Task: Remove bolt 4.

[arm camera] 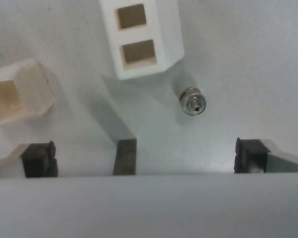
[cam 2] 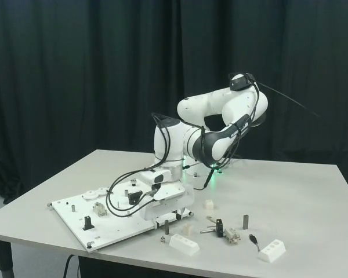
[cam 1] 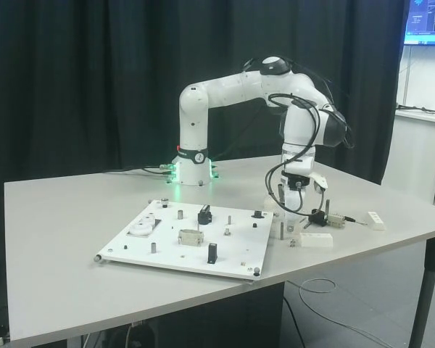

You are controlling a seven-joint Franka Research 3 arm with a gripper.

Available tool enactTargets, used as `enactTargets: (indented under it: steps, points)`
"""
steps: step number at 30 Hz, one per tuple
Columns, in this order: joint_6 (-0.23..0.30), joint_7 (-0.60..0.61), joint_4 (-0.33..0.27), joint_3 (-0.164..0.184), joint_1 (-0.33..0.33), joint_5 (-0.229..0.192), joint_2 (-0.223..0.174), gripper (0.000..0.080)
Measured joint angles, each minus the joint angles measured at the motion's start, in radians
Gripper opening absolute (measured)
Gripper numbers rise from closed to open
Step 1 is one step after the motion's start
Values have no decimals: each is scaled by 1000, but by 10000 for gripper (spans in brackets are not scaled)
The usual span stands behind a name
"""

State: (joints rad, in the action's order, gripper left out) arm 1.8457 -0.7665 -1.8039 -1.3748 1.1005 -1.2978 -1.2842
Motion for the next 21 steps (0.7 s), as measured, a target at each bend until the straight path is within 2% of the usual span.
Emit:
enactTargets:
  steps: [1,8,21]
  points:
    - [-2,1,2,-3,0,4,0,794]
    - [-8,11,13,-13,0,19,2,794]
    - [-14,46,14,-26,0,21,6,800]
